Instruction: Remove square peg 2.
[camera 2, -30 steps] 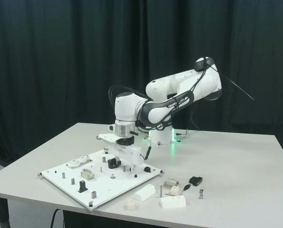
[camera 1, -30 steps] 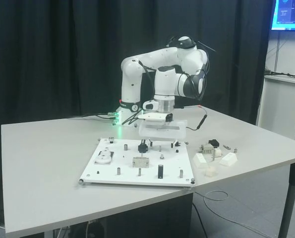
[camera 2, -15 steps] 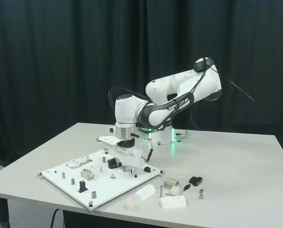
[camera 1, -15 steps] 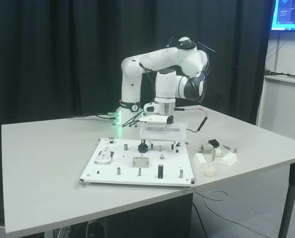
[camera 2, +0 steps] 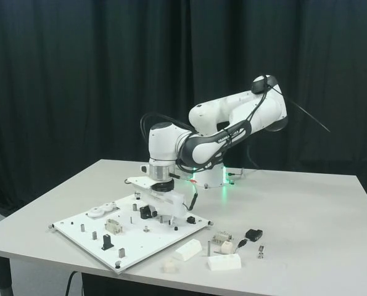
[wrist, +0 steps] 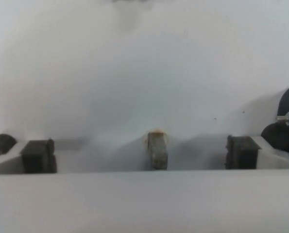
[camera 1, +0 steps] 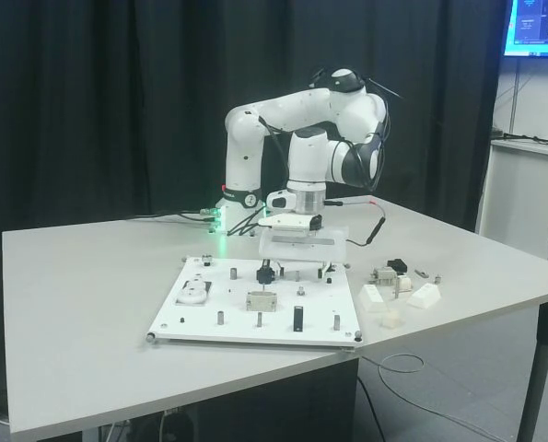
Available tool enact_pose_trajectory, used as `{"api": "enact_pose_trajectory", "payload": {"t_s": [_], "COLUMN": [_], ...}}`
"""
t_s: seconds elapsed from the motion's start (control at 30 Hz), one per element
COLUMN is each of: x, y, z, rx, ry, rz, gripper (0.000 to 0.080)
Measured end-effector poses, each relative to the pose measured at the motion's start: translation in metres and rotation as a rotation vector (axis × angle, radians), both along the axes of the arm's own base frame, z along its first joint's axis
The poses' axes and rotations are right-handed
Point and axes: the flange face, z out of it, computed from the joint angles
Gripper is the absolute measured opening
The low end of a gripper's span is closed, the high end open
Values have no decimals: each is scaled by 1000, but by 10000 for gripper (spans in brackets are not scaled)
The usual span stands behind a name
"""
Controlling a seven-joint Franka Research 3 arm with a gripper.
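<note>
Near the middle of both room views, the white arm bends down over the far edge of a white board lying flat on the grey surface. Its pincer hangs low over the board, close to a black knob. From the wrist view, the pincer stands released: two dark fingertips sit wide apart at the lower left and lower right of the frame, neither touching anything. Between them, at lower centre, a small grey square peg stands upright on the white board, apart from both tips. A black rounded part with a small screw shows at the right edge of that frame.

Elsewhere on the board, toward the lower centre of the first room view, stand several short pegs, a grey metal block and a black upright piece. Right of the board, on the bare surface, lie three white blocks, a small metal connector and a black part. A green light glows at the arm's base.
</note>
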Motion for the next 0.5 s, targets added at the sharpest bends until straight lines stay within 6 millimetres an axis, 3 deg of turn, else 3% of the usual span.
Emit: {"api": "enact_pose_trajectory", "payload": {"t_s": [0.3,0.37,0.5], "x": [1,0,0], "y": [-4,-5,-7], "z": [-2,-3,-6], "rx": [-10,-12,-15], "ry": [2,4,8], "rz": [3,6,14], "gripper": [791,474,474]}}
